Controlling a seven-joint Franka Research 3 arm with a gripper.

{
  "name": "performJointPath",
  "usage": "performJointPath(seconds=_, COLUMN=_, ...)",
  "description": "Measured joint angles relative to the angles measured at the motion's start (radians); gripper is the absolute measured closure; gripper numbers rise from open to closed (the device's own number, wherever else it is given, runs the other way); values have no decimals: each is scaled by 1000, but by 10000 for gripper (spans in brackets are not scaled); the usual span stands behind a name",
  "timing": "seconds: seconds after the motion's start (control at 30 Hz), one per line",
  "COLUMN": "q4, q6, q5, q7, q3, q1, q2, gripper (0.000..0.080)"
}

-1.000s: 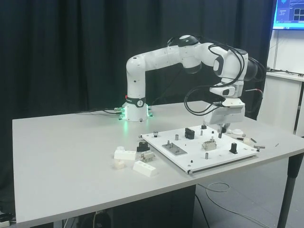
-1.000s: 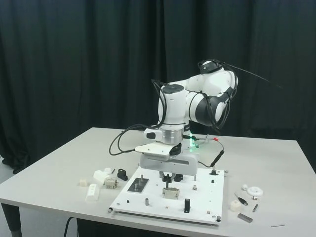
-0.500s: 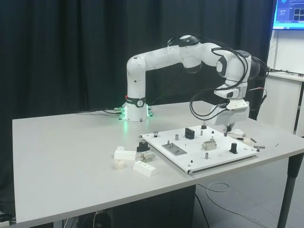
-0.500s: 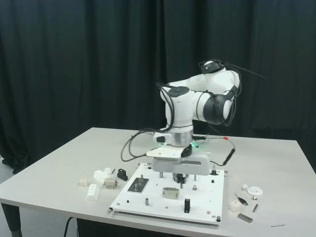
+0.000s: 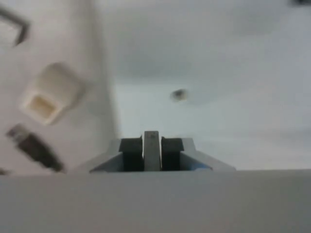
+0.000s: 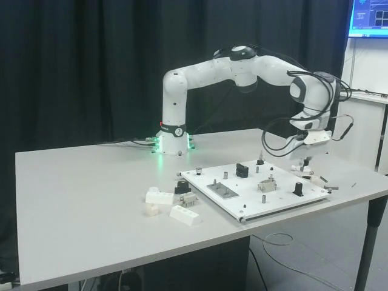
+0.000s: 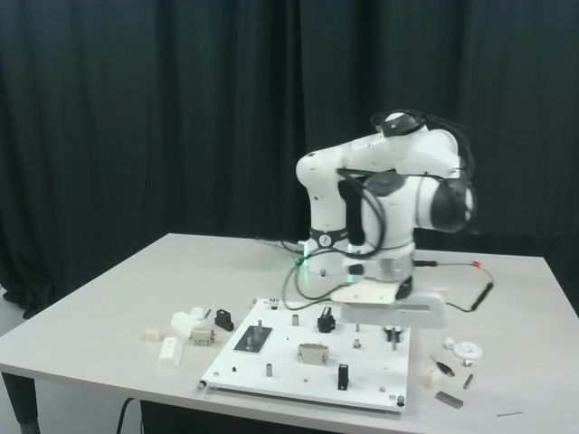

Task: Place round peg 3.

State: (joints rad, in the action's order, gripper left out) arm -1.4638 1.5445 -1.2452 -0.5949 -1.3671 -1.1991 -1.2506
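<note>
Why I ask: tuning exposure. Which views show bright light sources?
First room view: a lit screen at the upper right corner, and green light at the base of the arm. Second room view: that green light shows again, low by the base. Wrist view: no lamp or glare, only the end effector shut on the round peg.

- Look of round peg 3 (image 5: 151,149)?
- Slim, grey, plain cylinder; only the upper part showing in the wrist view.
- State?
- Clamped between the two black pads (image 5: 130,153) of the gripper (image 5: 151,156), one pad touching each side.
- Pose?
- Upright, in line with the fingers.
- Where?
- Up off the white board (image 7: 371,378), above its edge on the side away from the loose white parts.
</note>
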Motion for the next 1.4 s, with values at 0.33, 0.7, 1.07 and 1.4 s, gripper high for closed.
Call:
performJointPath(seconds=0.33, q4=1, q6=44, q5=-4, q7=-128, q3=28, q1=-113, q2=1, gripper=726)
performJointPath(seconds=0.7, q4=2, q6=131, q5=-4, q7=-234, q3=65, q1=-205, q2=5, gripper=726)
performJointPath(seconds=1.07, q4=0, q6=221, q5=-1, q7=-270, q3=125, q1=-251, q2=5, gripper=726)
performJointPath(seconds=1.4, q4=-1, q6=264, q5=26, q7=-305, q3=150, q1=-269, q2=5, gripper=726)
